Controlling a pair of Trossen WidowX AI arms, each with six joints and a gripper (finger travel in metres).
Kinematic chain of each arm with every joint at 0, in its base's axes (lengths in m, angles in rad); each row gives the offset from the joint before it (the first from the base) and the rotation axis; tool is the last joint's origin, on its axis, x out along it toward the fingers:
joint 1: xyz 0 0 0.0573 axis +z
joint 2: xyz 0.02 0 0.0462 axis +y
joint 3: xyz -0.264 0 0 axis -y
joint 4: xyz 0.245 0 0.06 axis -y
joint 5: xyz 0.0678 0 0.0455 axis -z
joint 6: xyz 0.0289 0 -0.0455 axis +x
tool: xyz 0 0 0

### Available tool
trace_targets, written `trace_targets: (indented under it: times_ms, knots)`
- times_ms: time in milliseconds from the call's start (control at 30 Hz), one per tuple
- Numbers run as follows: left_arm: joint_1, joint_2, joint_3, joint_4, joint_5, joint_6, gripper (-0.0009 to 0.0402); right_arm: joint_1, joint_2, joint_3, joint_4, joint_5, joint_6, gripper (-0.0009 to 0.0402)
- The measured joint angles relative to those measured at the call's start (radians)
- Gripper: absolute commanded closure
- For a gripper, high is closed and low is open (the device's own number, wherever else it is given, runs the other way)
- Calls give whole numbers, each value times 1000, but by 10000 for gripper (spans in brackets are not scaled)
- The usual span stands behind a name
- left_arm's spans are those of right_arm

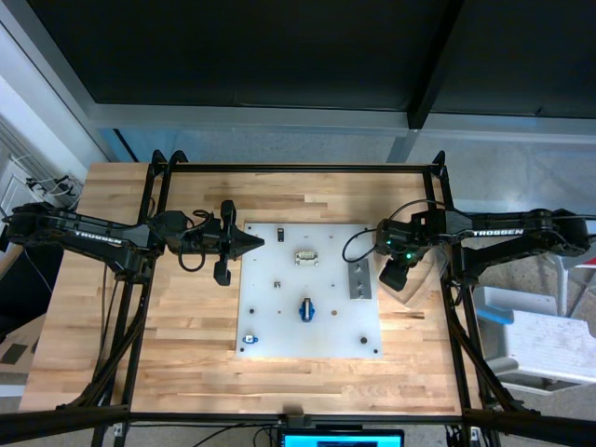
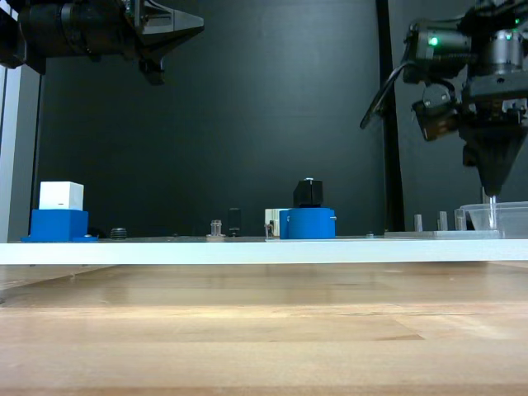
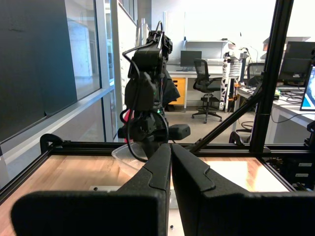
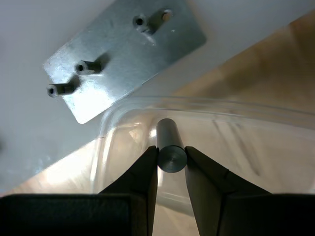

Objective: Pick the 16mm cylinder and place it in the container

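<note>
The 16mm cylinder [image 4: 170, 146], a short grey metal rod, is pinched between the fingertips of my right gripper [image 4: 171, 158]. It hangs over the container [image 4: 206, 107], a clear shallow tray with a curved rim. In the low view the cylinder [image 2: 492, 211] points down from the right gripper [image 2: 492, 194] and dips below the rim of the container [image 2: 511, 216]. From above, the right gripper [image 1: 395, 276] sits just off the white board's right edge, over the container [image 1: 426, 279]. My left gripper [image 1: 255, 240] is held high at the board's left edge, shut and empty.
The white board [image 1: 279, 321] carries a grey metal plate with three pins [image 4: 123, 54], a blue upright piece [image 1: 306, 310], a small connector [image 1: 306, 257] and a blue-and-white block [image 1: 249, 339]. Black frame rails border the wooden table [image 1: 140, 307].
</note>
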Motion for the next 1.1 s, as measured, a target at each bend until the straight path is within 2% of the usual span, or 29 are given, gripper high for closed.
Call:
trace_targets:
  times_ms: [67,100,500,733,867,933,1033,1100]
  knots:
    - [0,0,0,0,0,0,393,-13,-7,-32,50,-34,0,330]
    - [0,0,0,0,0,0,393,-19,-10,-45,68,-40,0,329]
    - [0,0,0,0,0,0,393,-33,-27,-82,83,-37,-1,320]
    - [0,0,0,0,0,0,393,-33,-34,-82,83,-27,-8,252]
    - [0,0,0,0,0,0,393,-32,-45,-76,65,-3,-7,219]
    - [0,0,0,0,0,0,393,-32,-49,-69,49,3,-7,210]
    - [0,0,0,0,0,0,393,-32,-55,-64,29,29,-7,208]
    - [0,0,0,0,0,0,393,-31,-62,-64,27,32,-7,210]
